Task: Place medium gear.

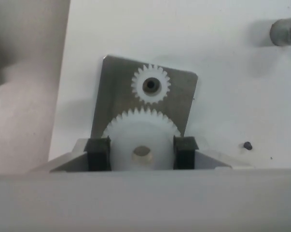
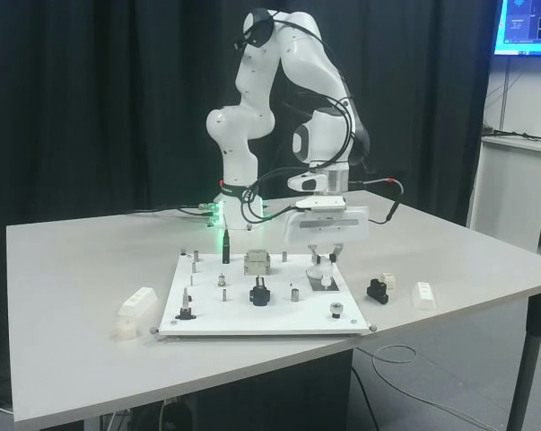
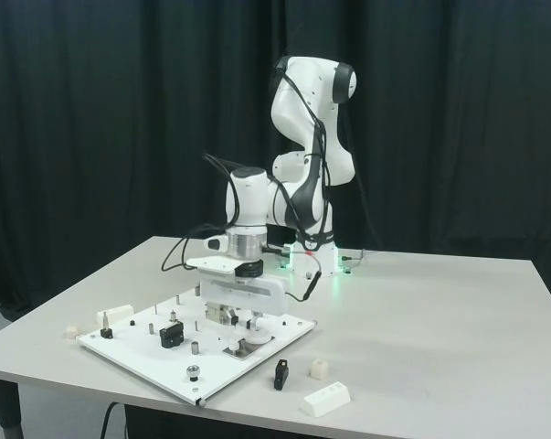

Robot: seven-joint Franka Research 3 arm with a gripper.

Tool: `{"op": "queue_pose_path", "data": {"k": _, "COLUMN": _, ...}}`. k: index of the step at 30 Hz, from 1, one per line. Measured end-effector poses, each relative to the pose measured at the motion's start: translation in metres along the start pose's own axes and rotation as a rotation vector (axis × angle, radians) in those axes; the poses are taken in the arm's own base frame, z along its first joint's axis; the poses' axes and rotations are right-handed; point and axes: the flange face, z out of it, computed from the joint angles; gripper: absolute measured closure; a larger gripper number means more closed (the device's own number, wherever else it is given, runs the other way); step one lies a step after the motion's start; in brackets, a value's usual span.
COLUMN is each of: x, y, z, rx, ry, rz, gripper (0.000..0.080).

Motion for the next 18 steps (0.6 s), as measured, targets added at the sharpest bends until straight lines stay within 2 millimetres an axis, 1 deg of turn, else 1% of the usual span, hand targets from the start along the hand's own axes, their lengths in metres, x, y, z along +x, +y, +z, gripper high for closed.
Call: {"op": "queue_pose_path", "data": {"k": 18, "x": 0.0015, "y": 0.0015, "z": -0.0024, "rx": -0.002, "ry": -0.004, "rz": -0.011, "gripper": 0.0525}}
